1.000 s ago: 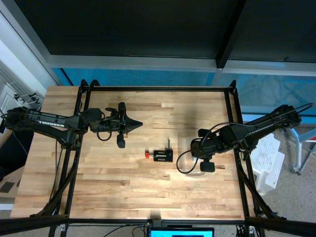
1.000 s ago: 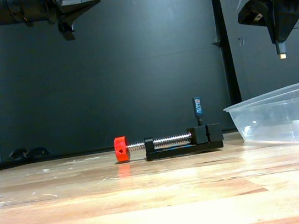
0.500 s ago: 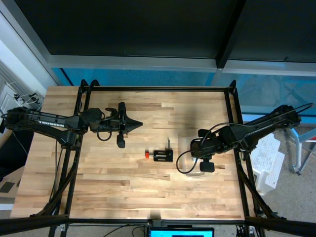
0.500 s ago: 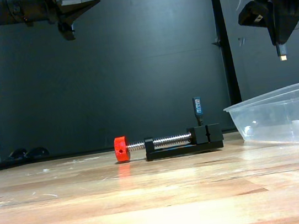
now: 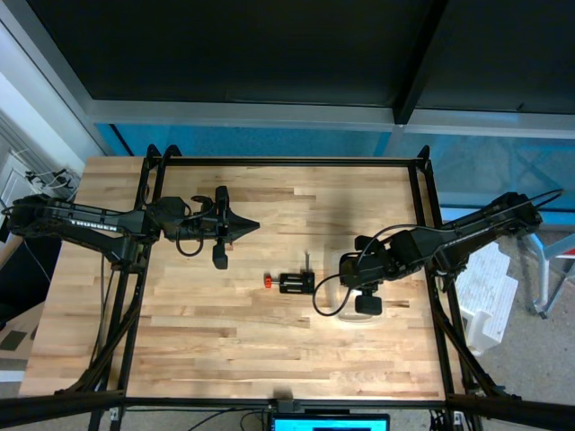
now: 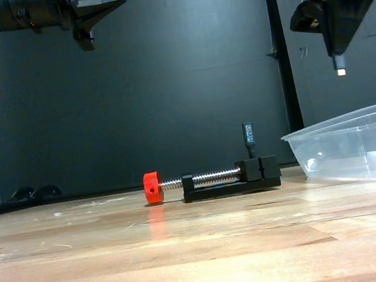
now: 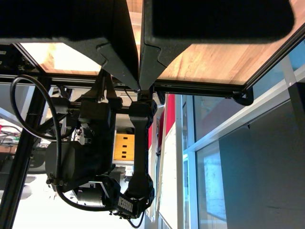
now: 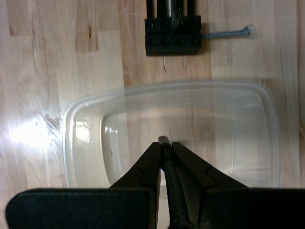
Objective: Pick the usb-c connector and install on the hub
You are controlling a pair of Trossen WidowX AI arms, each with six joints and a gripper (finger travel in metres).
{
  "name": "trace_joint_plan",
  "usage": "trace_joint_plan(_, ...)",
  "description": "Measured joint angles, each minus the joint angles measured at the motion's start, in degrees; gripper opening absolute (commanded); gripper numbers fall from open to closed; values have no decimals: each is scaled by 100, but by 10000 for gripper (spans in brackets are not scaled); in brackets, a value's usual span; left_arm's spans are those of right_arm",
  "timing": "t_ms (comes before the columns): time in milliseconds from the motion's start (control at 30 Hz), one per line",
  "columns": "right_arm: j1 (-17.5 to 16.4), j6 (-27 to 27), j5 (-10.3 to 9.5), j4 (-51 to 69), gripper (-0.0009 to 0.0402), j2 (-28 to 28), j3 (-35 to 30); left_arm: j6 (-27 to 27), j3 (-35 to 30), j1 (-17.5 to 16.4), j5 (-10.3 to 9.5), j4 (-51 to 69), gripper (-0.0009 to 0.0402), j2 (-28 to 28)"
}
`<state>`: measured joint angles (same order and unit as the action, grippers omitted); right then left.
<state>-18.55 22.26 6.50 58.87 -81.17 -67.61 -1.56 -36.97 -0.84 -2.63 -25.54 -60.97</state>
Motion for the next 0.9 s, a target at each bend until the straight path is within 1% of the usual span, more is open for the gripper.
trace_joint_plan(233,199,17,17,-92,0,-339,-210,2,0,0,0,0,0,0)
trace_joint_plan(433,387,275,17,-192,0,-704,-527,0,2,0,-2,2,0,-2)
trace_joint_plan(700,546,304,15,-262,0,-1119,-874,0,0,0,0,2,0,0)
trace_joint_plan(833,627,402,24,-282,0,-1335,-1080,0,0,0,0,0,0,0)
trace_joint_plan(900,658,439,72,-284,0,-1440,-1165,0,2,0,-2,2,0,0)
